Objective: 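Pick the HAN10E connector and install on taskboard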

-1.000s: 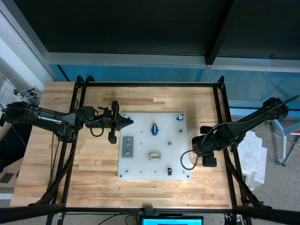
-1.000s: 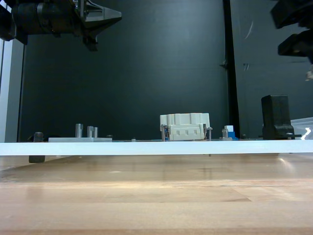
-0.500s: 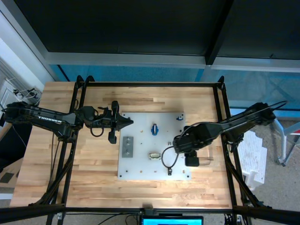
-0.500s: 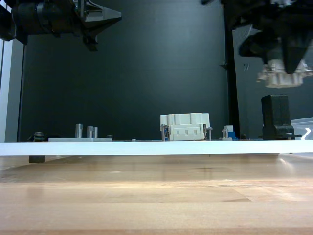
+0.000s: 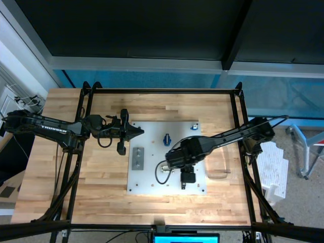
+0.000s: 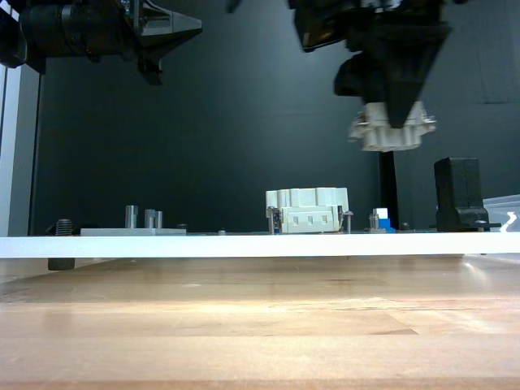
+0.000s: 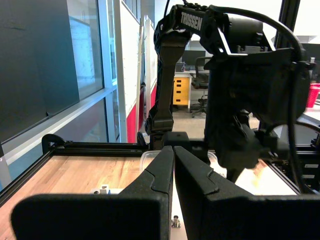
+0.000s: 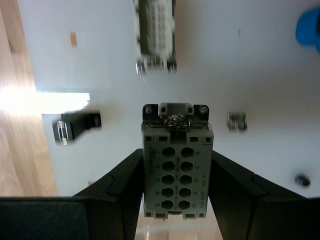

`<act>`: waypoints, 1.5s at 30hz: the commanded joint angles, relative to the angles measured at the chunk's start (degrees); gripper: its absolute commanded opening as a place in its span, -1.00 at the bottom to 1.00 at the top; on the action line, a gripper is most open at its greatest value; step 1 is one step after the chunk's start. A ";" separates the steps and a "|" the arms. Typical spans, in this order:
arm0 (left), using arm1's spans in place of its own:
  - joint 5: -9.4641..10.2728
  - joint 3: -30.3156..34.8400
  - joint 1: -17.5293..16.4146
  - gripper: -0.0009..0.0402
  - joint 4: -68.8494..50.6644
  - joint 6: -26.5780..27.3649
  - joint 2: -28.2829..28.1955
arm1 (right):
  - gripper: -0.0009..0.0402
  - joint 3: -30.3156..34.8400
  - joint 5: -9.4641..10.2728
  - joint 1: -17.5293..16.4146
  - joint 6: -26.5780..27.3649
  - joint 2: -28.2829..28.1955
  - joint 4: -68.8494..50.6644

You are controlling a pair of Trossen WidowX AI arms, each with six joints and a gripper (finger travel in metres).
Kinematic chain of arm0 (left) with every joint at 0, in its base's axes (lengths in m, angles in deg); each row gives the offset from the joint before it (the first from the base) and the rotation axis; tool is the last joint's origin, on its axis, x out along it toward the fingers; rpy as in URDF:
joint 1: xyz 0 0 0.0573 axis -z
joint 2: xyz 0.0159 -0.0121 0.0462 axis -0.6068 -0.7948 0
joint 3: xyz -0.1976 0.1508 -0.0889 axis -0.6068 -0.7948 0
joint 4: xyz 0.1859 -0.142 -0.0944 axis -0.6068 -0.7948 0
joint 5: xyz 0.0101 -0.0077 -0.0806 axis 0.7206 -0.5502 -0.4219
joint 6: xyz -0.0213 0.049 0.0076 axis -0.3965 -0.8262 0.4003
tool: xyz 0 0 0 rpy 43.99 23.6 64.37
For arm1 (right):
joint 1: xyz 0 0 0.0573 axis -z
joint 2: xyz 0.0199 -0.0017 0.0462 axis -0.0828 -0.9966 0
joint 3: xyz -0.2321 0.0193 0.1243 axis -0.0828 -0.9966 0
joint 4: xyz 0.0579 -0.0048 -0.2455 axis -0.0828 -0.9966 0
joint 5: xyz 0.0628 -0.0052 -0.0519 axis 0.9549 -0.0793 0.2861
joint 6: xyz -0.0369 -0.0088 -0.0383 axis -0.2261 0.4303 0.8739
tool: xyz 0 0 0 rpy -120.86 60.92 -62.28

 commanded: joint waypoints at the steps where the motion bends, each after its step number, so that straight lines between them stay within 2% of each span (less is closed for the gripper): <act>1: 0.00 0.00 0.00 -0.95 0.00 0.00 -0.02 | -0.81 4.11 0.00 0.48 0.63 -3.30 -0.90; 12: 0.00 0.00 0.00 -0.95 0.00 0.00 -0.02 | -0.81 16.41 0.07 1.70 2.14 -12.92 -4.00; 20: 0.00 0.00 0.00 -0.95 0.00 0.00 -0.02 | -0.81 21.73 0.46 1.88 2.60 -17.27 -4.83; 32: 0.00 0.00 -0.02 -0.95 0.00 0.00 -0.02 | -0.81 21.79 0.39 1.88 3.54 -18.40 -3.85; 45: 0.00 0.00 0.00 -0.95 0.00 0.00 -0.02 | -0.81 17.94 0.39 1.77 3.63 -17.25 -1.07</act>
